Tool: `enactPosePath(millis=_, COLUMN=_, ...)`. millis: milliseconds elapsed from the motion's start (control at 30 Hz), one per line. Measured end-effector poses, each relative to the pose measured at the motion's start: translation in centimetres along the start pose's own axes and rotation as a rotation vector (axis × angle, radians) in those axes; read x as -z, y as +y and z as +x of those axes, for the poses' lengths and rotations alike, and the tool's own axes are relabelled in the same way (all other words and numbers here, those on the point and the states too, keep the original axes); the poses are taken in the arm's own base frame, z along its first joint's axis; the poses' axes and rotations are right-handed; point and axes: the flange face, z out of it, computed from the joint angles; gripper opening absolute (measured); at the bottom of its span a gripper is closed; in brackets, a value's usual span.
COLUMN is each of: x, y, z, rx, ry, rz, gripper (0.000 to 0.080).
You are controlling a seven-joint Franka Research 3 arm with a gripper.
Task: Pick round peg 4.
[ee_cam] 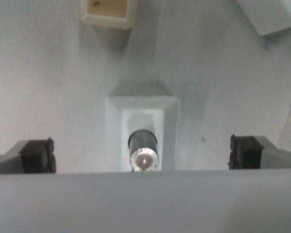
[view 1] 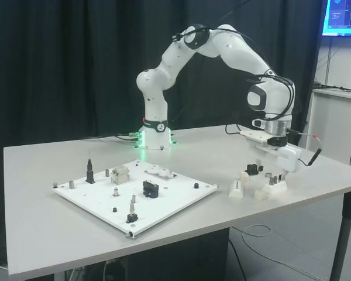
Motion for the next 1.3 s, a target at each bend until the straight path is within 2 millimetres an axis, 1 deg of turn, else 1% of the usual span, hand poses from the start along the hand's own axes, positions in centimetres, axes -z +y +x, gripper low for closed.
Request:
enactPosePath(millis=333, x=-2.0, y=1.0, z=-0.9, rx=0.011, ry=0.003, rz=-0.006, gripper=0.0800)
enactPosePath(millis=533, x=-2.9, y=1.6, z=-1.4, rx=0.024, ry=0.009, rz=-0.001, gripper=0.0800)
enactPosePath(millis=733, x=-3.6, y=1.8, z=-1.4, rx=0.030, ry=0.018, rz=0.005, gripper=0.0800)
enactPosePath(millis=767, x=-3.7, y=1.8, z=-1.4, rx=0.030, ry=0.019, rz=0.005, gripper=0.0667)
enactPosePath(millis=1033, x=-3.9, y=1.6, z=-1.3, rx=0.020, ry=0.020, rz=0.011, gripper=0.0667)
enactPosePath(millis=1067, x=-3.9, y=1.6, z=-1.3, rx=0.020, ry=0.020, rz=0.012, gripper=0.0340)
enactPosePath(millis=1200, x=-3.7, y=1.5, z=-1.4, rx=0.020, ry=0.015, rz=0.016, gripper=0.0340)
enactPosePath(millis=1233, x=-3.6, y=1.5, z=-1.4, rx=0.020, ry=0.014, rz=0.016, gripper=0.0179)
enactPosePath(millis=1300, x=-3.5, y=1.5, z=-1.5, rx=0.021, ry=0.013, rz=0.017, gripper=0.0179)
